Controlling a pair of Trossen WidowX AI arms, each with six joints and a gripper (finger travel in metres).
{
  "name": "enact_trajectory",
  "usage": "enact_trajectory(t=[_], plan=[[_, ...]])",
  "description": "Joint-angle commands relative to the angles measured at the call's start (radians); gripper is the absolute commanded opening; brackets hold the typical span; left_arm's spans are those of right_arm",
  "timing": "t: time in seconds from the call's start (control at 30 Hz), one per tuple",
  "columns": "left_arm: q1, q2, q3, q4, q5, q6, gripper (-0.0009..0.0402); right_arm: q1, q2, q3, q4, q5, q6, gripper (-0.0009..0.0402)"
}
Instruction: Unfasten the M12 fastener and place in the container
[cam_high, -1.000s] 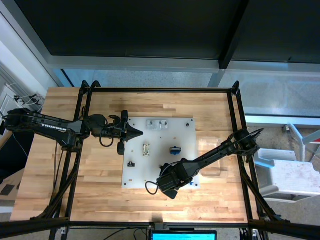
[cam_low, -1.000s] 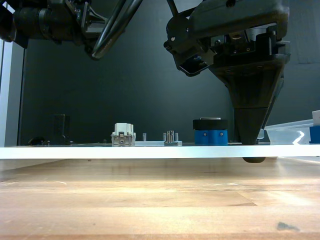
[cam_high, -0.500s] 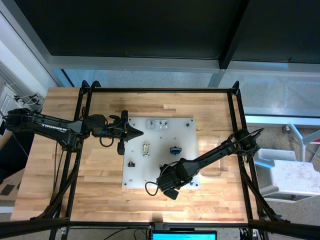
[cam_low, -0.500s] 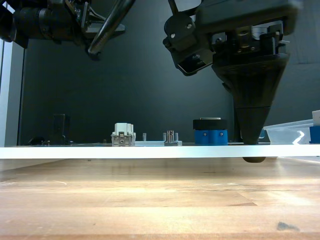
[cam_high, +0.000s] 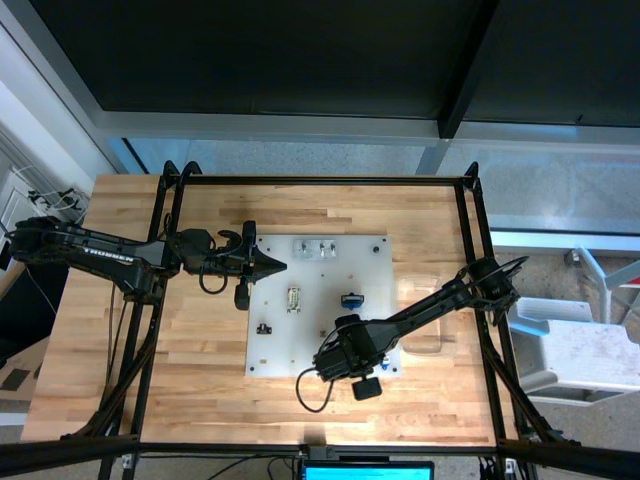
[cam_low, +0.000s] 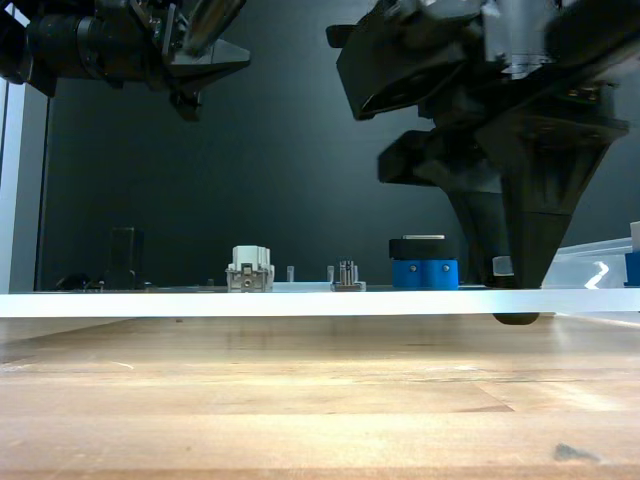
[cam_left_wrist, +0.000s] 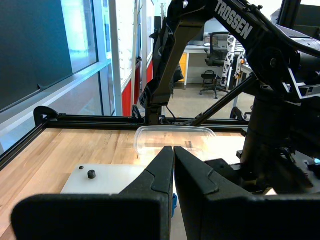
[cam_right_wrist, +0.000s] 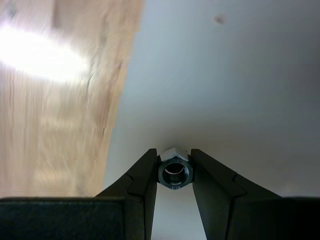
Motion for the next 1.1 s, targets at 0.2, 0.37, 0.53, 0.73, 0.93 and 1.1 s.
enact_trajectory(t=[0.2, 0.37, 0.53, 0.73, 0.93, 1.1], plan=[[0.0, 0.0, 0.0, 0.0, 0.0, 0.0, 0.0, 0.001, -0.003, 0.001, 0.006, -0.001, -0.271, 0.0002], [0.0, 0.0, 0.0, 0.0, 0.0, 0.0, 0.0, 0.001, -0.019, 0.001, 0.005, 0.0, -0.292, 0.0002], [0.0, 0.0, 0.0, 0.0, 0.0, 0.0, 0.0, 0.001, -0.06, 0.001, 0.004, 0.0, -0.265, 0.0002], [0.0, 0.0, 0.0, 0.0, 0.0, 0.0, 0.0, -0.002, -0.129, -0.003, -0.02, 0.039, -0.003, 0.0002], [0.0, 0.0, 0.0, 0.0, 0.0, 0.0, 0.0, -0.004, -0.208, -0.061, -0.026, 0.094, 0.18, 0.0002], [0.0, 0.0, 0.0, 0.0, 0.0, 0.0, 0.0, -0.01, -0.273, -0.13, -0.026, 0.093, 0.181, 0.0002]])
